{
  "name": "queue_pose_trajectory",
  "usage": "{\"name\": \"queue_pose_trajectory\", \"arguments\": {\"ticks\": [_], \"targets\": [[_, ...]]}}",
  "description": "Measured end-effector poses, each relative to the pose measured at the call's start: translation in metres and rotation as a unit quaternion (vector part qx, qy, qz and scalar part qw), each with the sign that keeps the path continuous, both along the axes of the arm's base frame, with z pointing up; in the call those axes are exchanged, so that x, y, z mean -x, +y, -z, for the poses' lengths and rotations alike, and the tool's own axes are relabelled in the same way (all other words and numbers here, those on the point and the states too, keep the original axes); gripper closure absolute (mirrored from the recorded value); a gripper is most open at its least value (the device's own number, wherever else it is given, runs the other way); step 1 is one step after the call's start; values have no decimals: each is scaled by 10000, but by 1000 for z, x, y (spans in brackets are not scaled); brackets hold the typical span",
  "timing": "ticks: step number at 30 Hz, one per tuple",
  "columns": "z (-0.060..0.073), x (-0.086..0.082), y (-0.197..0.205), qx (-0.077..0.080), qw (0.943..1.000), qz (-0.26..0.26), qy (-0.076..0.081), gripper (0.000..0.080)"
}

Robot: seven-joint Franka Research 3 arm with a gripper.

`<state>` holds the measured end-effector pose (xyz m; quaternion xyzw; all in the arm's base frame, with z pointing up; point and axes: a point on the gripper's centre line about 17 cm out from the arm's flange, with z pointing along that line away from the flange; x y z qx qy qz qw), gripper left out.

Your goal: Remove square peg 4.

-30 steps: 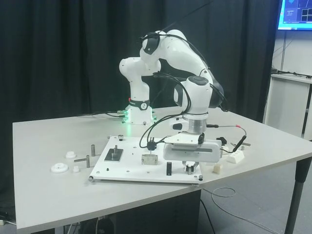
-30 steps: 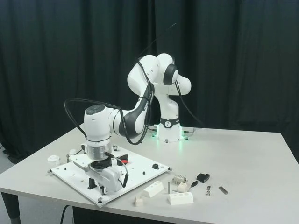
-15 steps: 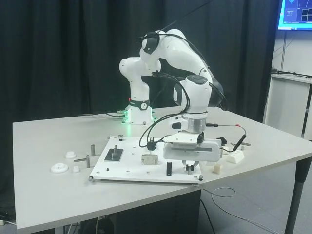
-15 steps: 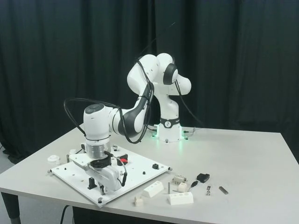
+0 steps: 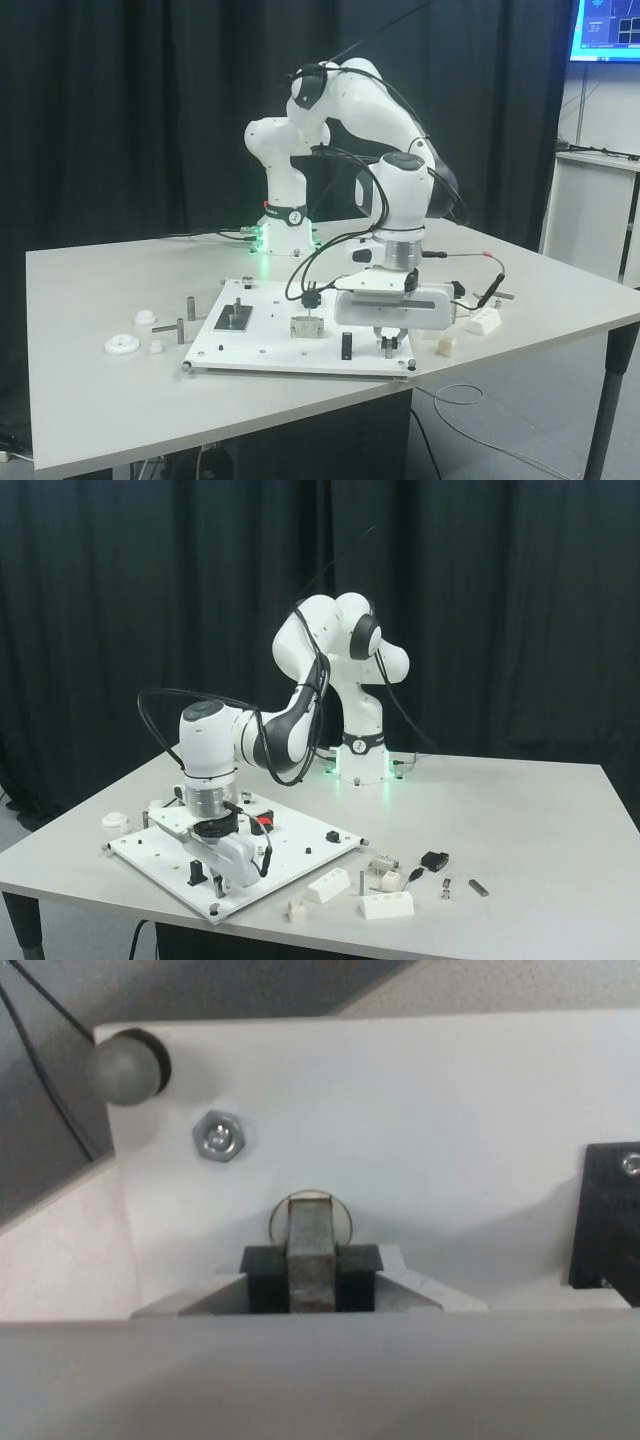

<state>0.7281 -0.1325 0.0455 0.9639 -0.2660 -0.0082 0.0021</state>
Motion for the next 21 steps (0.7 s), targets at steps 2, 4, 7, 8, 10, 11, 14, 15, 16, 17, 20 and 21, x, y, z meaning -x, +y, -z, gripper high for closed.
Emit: {"name": "queue_pose_trajectory", "arguments": {"ticks": [2,4,7,8,10,11,14,15,16,17,20,21], "targets": [[-3,0,0,0,10000,-1,-11,707],[-6,0,0,-1,10000,-1,-19,707],[-12,0,0,-1,10000,1,-36,707],[-15,0,0,-1,10000,2,-45,707],[-19,1,0,-2,10000,5,-62,707],[-22,1,1,-3,10000,7,-71,707],[-29,1,1,-5,9999,6,-101,707],[-31,1,1,-3,9999,4,-108,707],[-34,1,1,0,9999,1,-115,707],[-36,1,1,4,9999,-3,-120,707],[-41,2,1,11,9999,-10,-137,707],[-43,2,2,12,9999,-8,-143,707]]}}
